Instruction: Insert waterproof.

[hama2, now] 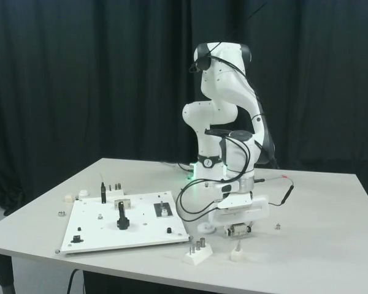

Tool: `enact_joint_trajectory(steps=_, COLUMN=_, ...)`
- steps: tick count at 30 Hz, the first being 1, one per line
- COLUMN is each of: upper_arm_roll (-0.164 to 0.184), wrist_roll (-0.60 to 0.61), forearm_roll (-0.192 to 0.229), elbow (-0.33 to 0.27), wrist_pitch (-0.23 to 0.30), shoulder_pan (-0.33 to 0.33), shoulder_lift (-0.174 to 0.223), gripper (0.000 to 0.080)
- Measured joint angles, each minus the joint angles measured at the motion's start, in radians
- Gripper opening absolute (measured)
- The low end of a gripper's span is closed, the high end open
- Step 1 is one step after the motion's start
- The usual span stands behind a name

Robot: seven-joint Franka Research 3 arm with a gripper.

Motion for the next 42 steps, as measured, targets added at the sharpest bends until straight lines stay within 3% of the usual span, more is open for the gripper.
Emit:
enact_joint_trajectory(steps=11, upper_arm_roll=-0.001, wrist_roll=0.0, forearm_roll=0.001, elbow=0.001, wrist_pitch=-0.036, shoulder_pan=-0.001, shoulder_lift=-0.032, gripper=0.0628)
enact_joint_trajectory(steps=31, upper_arm_roll=-0.008, wrist_roll=0.025, forearm_roll=0.005, elbow=0.017, wrist_pitch=-0.068, shoulder_pan=-0.012, shoulder_lift=-0.047, gripper=0.0627)
enact_joint_trajectory(steps=42, upper_arm_roll=-0.067, wrist_roll=0.001, forearm_roll=-0.005, elbow=0.018, wrist_pitch=-0.138, shoulder_pan=-0.025, shoulder_lift=-0.093, gripper=0.0627)
